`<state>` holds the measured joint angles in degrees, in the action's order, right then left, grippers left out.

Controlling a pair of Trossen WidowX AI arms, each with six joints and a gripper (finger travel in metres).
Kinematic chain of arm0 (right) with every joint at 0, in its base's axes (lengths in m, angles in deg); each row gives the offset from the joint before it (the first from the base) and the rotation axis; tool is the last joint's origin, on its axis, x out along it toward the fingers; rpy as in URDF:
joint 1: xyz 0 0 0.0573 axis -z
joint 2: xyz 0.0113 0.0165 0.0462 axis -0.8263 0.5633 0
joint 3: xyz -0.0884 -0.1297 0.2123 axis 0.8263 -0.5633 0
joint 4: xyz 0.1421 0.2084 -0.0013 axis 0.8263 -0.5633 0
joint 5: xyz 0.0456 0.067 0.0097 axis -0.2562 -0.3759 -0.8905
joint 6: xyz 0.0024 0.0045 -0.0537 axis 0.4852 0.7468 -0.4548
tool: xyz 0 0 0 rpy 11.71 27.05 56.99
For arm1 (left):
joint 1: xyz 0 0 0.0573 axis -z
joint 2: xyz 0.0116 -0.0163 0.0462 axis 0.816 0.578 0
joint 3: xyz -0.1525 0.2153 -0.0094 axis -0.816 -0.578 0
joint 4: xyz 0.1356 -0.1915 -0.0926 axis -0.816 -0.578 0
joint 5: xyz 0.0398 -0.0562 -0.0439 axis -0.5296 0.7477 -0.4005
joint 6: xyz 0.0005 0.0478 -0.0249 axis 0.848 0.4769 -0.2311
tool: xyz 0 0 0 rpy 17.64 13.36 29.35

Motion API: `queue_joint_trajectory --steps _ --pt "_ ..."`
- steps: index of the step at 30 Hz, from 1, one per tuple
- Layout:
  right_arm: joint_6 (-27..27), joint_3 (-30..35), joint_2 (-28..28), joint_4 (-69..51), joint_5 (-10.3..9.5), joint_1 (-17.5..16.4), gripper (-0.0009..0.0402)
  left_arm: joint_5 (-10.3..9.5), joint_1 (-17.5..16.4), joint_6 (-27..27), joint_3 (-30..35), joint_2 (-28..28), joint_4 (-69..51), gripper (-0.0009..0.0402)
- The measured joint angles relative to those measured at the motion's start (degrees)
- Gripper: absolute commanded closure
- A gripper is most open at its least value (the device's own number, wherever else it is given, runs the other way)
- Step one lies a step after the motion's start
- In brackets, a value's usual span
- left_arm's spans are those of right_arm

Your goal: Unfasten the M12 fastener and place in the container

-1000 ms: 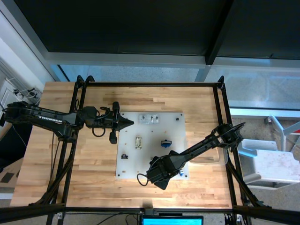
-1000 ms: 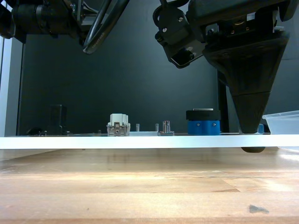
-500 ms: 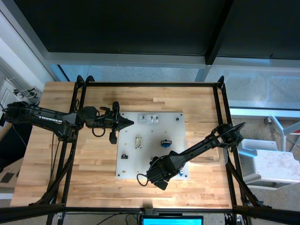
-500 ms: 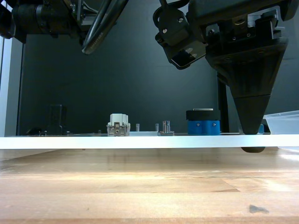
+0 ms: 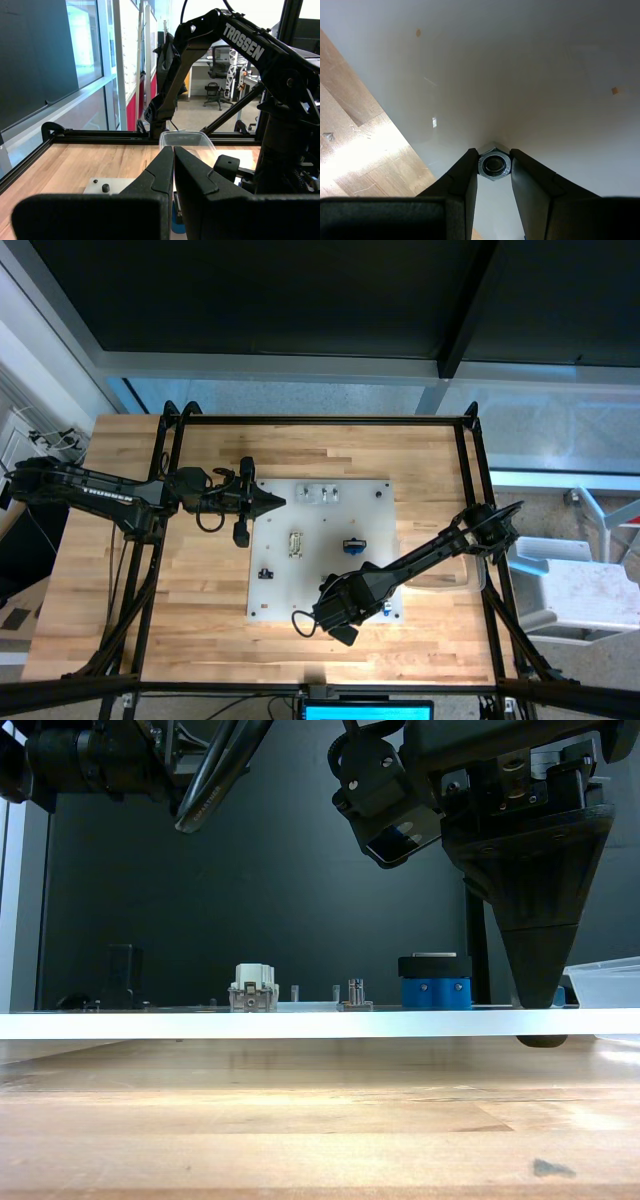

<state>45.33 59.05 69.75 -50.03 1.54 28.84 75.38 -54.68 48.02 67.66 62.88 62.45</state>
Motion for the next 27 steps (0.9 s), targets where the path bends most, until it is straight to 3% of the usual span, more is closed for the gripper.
queue_joint_trajectory --steps 5,9,13,23,27 --pt "-0.68 -0.04 0.0 0.04 0.0 -0.02 0.0367 0.0 0.0 0.02 0.0 0.0 -0.02 0.0393" --pt "-5.92 -0.04 0.0 0.07 0.0 0.0 0.037 0.0 0.0 0.02 0.0 0.0 -0.02 0.0393" --pt "-14.84 -0.04 -0.02 0.11 0.0 -0.02 0.037 0.0 0.0 0.02 0.0 0.0 0.0 0.0393" --pt "-43.54 -0.04 -0.04 0.24 0.02 -0.02 0.0368 0.0 0.0 0.02 0.0 0.0 0.0 0.0393" --pt "-52.15 -0.04 -0.04 0.35 0.02 0.0 0.0368 0.0 0.0 0.0 0.0 0.0 0.0 0.0393"
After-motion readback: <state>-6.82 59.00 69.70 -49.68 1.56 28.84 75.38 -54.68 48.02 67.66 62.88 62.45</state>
